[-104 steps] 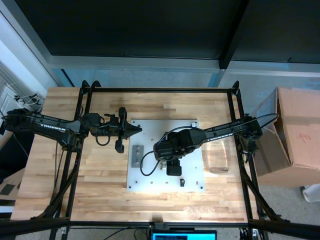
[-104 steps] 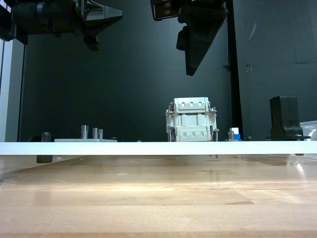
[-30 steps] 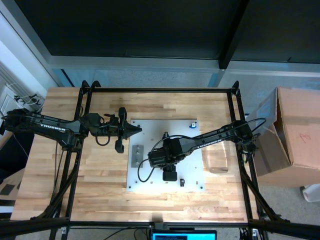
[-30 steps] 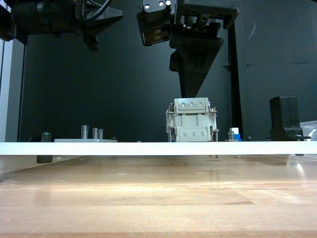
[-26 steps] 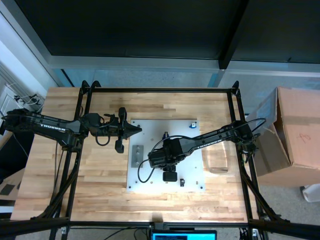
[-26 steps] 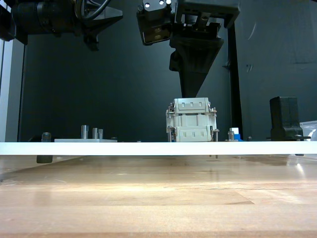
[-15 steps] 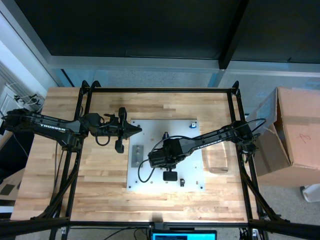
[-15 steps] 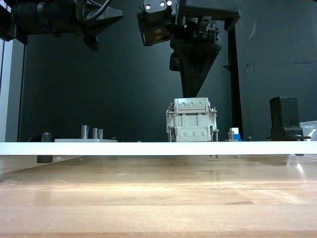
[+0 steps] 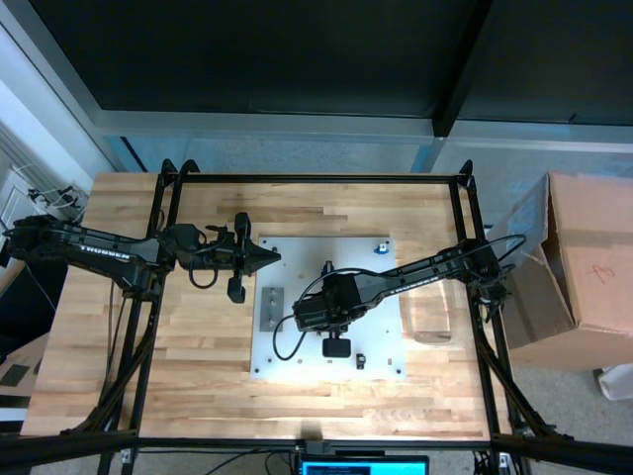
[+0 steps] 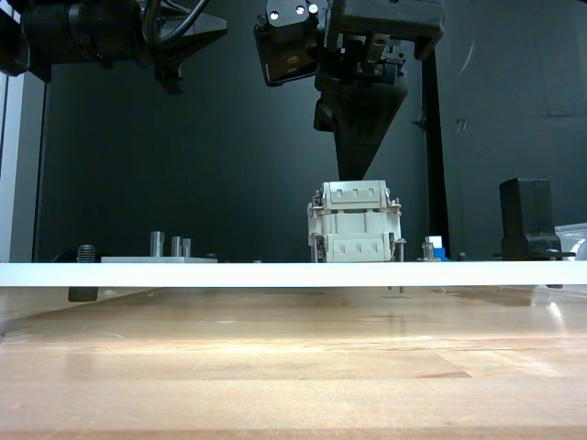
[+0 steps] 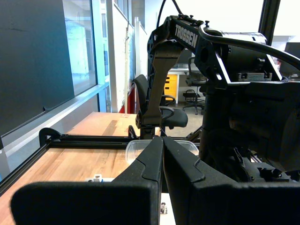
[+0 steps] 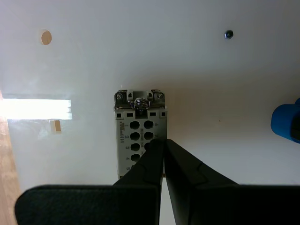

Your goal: Remove the HAN10E connector from the taskboard and place in the container

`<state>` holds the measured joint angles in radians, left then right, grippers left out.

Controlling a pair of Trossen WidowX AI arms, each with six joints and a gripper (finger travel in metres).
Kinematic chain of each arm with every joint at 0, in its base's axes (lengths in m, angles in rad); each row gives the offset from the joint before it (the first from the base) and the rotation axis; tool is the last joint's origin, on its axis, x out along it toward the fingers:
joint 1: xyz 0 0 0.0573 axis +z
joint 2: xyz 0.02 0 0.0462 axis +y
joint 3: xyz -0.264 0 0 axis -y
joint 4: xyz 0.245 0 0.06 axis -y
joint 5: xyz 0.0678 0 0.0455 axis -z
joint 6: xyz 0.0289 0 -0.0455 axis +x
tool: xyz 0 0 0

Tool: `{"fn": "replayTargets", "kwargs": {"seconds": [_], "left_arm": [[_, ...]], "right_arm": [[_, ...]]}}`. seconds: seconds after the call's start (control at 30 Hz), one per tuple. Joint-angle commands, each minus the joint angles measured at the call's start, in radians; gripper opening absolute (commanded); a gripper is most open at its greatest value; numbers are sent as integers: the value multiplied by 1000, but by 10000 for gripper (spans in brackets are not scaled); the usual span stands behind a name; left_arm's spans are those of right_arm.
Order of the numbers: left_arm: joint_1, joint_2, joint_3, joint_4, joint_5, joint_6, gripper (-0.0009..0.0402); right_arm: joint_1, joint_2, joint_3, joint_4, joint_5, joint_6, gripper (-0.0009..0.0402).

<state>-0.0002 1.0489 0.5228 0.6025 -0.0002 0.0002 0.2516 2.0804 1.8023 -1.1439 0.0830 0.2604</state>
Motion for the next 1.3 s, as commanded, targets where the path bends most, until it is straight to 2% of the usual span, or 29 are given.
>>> {"fn": "replayTargets", "kwargs": {"seconds": [0.03,0.7,1.3], "left_arm": [[0,0,0,0,0,0,0],[0,0,0,0,0,0,0],[0,0,0,0,0,0,0]], "right_arm": [[2,-10,1,-7,-6,2,1],[9,-183,1,-9,-5,24,0],[11,-190,1,-10,-5,23,0]]}}
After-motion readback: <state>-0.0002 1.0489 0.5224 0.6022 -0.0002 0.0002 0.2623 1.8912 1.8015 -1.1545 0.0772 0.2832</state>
